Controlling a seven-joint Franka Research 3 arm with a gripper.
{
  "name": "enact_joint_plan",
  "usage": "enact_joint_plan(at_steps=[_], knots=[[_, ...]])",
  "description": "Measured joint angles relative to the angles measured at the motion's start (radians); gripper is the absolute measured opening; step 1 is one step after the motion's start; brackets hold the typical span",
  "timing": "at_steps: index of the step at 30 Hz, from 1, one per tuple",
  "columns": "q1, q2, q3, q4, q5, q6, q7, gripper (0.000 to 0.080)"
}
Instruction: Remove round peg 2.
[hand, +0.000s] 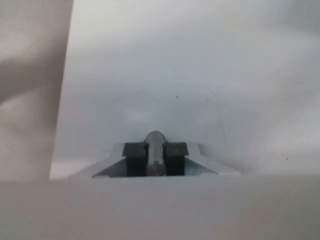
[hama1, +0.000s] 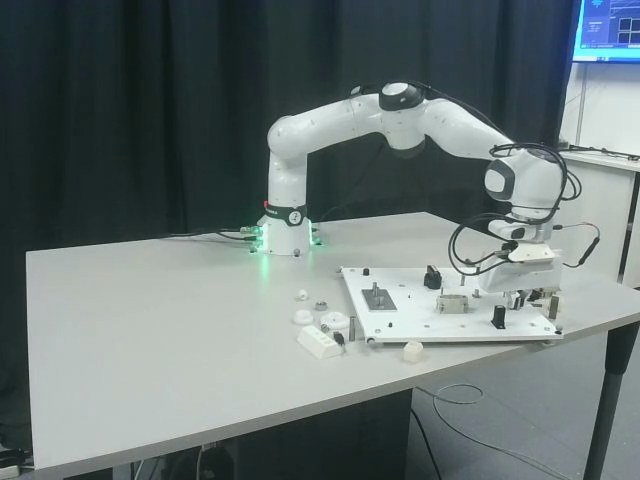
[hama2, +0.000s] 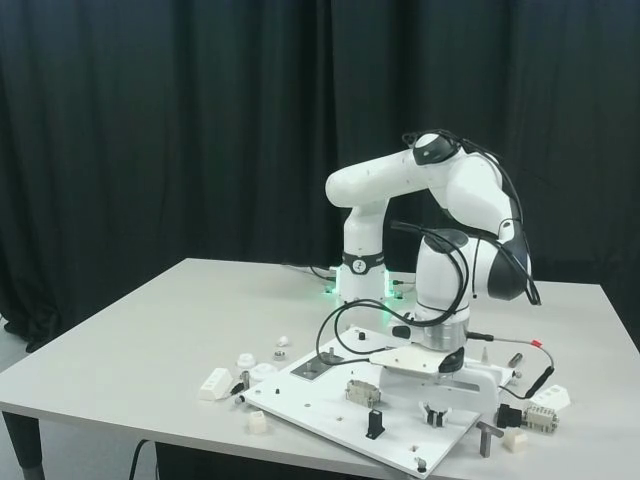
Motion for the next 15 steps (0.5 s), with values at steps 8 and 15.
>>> enact_joint_plan(at_steps=[8, 15], knots=[[0.000, 0.011, -0.001, -0.019, 0.031, 0.000, 0.002, 0.0075], [0.000, 0.014, -0.001, -0.022, 0.035, 0.000, 0.011, 0.0075]])
